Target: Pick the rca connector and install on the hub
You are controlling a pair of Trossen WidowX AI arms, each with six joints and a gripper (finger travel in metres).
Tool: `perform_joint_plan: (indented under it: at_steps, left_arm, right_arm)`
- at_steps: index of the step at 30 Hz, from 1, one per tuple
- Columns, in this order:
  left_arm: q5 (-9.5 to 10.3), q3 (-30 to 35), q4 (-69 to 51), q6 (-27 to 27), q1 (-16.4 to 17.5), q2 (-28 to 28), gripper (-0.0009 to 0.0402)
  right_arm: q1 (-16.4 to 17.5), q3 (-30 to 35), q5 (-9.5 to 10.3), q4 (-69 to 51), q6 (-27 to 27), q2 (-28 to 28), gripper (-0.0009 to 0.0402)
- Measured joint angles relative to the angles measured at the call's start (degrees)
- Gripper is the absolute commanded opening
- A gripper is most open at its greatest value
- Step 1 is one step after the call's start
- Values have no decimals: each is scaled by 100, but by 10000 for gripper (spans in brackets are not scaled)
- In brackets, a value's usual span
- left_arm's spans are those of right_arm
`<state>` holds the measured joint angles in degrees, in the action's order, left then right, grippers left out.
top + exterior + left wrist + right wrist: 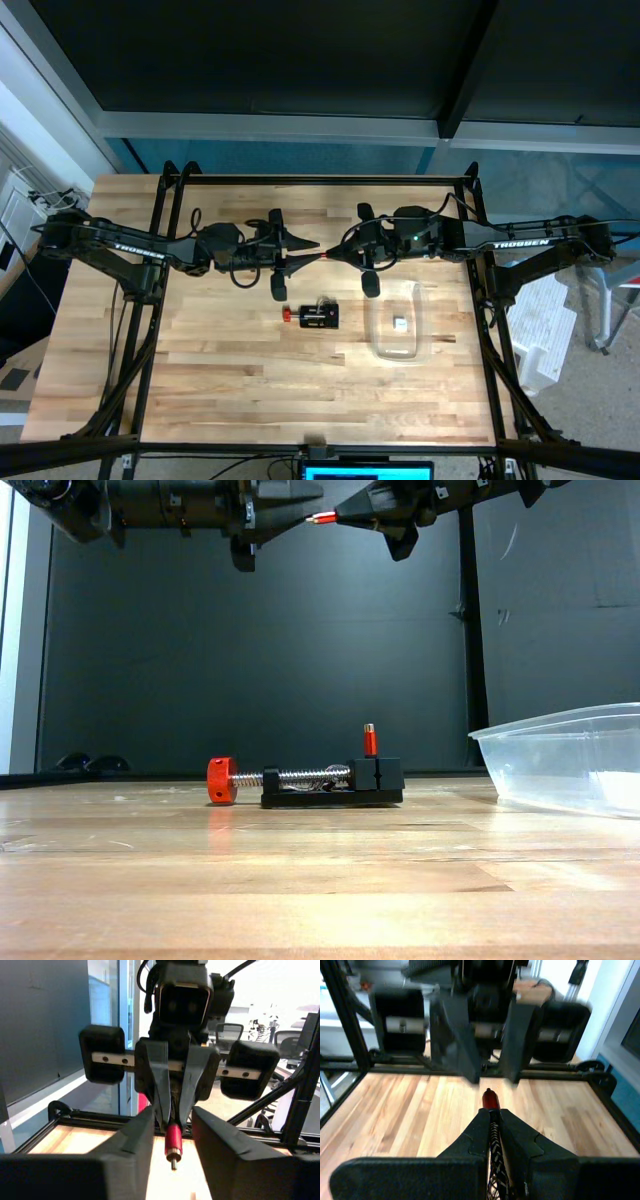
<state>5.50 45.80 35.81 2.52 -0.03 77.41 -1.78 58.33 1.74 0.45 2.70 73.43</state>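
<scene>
The right gripper hung high over the middle of the desk, jaws pinching the rca connector, whose red sleeve and silver pin pointed at the spread jaws of the facing left gripper. The hub sat on the desk below.

The rca connector sits between left gripper and right gripper, above the hub

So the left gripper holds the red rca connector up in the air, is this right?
No: the right gripper holds the rca connector up in the air, as the left wrist view shows. The left gripper is open, facing it.
</scene>
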Motion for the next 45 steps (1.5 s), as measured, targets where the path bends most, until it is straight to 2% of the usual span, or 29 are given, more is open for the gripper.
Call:
perform_joint_plan:
  at_steps: [7,12,21,26,29,36,45]
  left_arm:
    - [20,-4,-767,0,0,-317,147]
    - [17,-7,-1585,-2,0,-581,135]
    - [68,-9,-2599,-50,2,-1169,119]
    - [125,-9,-3309,-50,2,-1429,122]
    - [133,-9,-3460,-50,2,-1569,122]
    - [179,-9,-3891,-46,2,-1773,122]
    - [210,-9,-4028,-44,2,-1773,122]
  right_arm:
    - [39,138,-26,-901,-2,-55,0]
    - [256,616,-203,-1996,-26,258,0]
    - [431,1904,-264,-4271,-90,1226,0]
    - [538,2649,-511,-5158,-120,1755,0]
    - [619,3117,-538,-5700,-223,2138,0]
    - [876,3926,-669,-6631,-498,2920,0]
    - [1029,4789,-671,-7471,-793,3783,0]
